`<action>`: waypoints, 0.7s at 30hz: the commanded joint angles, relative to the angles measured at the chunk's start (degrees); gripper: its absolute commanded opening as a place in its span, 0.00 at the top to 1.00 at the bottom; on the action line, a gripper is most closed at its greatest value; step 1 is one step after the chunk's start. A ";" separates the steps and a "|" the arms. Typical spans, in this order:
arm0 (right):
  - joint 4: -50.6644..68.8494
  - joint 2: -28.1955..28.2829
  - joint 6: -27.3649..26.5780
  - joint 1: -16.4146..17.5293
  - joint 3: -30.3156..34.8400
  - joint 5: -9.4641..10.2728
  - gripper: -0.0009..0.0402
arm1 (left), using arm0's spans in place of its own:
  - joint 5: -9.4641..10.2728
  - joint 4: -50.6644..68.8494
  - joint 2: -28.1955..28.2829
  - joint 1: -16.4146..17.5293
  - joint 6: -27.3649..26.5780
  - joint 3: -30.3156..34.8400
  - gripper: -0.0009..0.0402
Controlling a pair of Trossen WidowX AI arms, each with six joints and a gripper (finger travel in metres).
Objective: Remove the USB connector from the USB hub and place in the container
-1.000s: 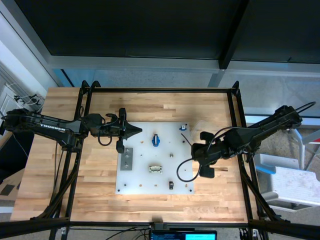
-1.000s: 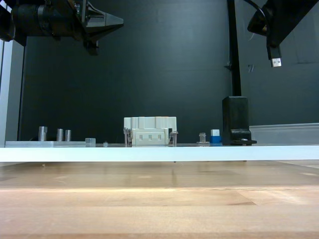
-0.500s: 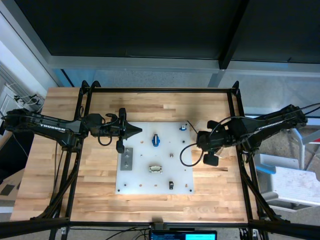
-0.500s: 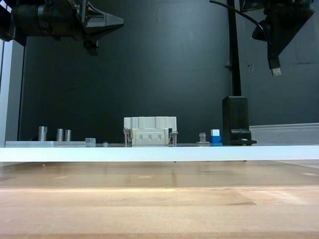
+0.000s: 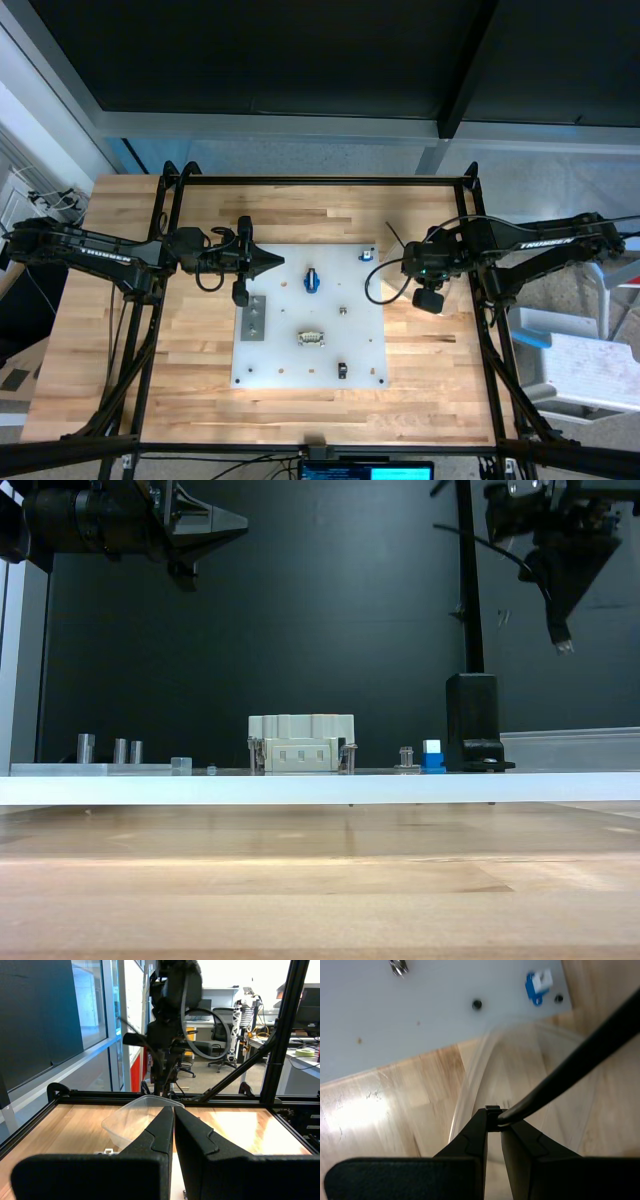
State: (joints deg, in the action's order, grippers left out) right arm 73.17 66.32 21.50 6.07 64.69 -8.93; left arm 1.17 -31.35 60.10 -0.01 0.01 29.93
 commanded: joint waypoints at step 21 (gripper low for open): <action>3.02 -8.50 0.59 -6.27 -12.44 5.79 0.98 | -0.02 -0.02 0.02 0.00 0.02 0.02 0.98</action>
State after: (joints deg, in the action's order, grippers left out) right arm 76.14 58.24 21.74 -0.19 52.84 -3.16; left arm 1.17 -31.38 60.10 -0.01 0.01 29.93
